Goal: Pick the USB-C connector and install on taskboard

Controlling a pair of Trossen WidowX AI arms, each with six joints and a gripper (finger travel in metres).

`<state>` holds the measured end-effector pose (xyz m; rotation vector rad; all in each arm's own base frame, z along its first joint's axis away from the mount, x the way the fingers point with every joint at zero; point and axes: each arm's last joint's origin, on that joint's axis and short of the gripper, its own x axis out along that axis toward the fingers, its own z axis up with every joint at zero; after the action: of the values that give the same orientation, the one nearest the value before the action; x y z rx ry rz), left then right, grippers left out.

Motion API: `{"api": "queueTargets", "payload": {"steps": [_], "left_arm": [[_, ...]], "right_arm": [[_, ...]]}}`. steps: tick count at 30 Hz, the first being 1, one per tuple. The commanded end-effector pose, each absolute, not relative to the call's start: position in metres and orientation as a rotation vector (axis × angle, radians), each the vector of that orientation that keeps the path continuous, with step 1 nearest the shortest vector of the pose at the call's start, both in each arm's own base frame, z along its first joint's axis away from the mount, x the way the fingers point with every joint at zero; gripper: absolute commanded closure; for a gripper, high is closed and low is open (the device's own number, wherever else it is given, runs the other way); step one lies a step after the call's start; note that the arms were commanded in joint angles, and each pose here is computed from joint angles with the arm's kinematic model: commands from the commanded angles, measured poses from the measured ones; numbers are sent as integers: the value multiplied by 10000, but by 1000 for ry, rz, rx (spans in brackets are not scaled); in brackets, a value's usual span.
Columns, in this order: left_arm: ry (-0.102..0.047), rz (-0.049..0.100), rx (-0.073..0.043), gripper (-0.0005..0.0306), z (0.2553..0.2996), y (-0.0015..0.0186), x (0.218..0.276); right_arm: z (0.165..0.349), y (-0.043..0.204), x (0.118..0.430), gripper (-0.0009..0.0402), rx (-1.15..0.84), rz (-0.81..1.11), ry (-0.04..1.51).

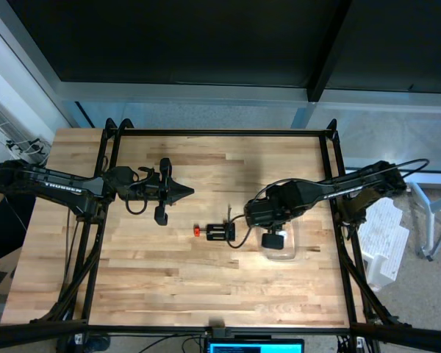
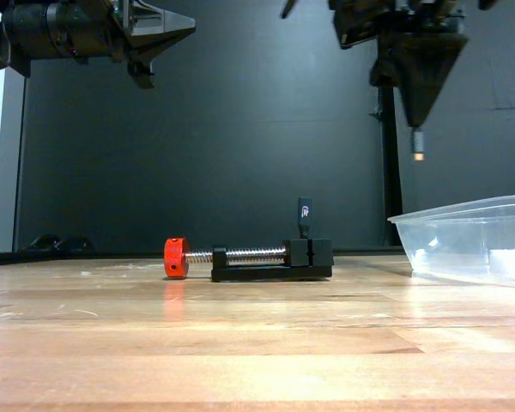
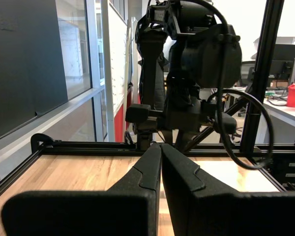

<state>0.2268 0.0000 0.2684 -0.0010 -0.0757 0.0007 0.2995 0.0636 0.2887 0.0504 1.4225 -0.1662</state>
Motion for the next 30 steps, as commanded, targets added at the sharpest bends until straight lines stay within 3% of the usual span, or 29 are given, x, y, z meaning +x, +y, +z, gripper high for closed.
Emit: {"api": "queueTargets", "payload": {"steps": [1,17,30], "left_arm": [[-76,1,-1,300,2685,1,2269],[-76,0,-1,300,2685,0,2269],[-76,1,-1,300,2686,1,2269]], "right_arm": [[2887,640,3153,393,62,-171,1410],[2847,583,3724,393,76,-136,1392],[2729,598,3928,394,52,-130,1394]]}}
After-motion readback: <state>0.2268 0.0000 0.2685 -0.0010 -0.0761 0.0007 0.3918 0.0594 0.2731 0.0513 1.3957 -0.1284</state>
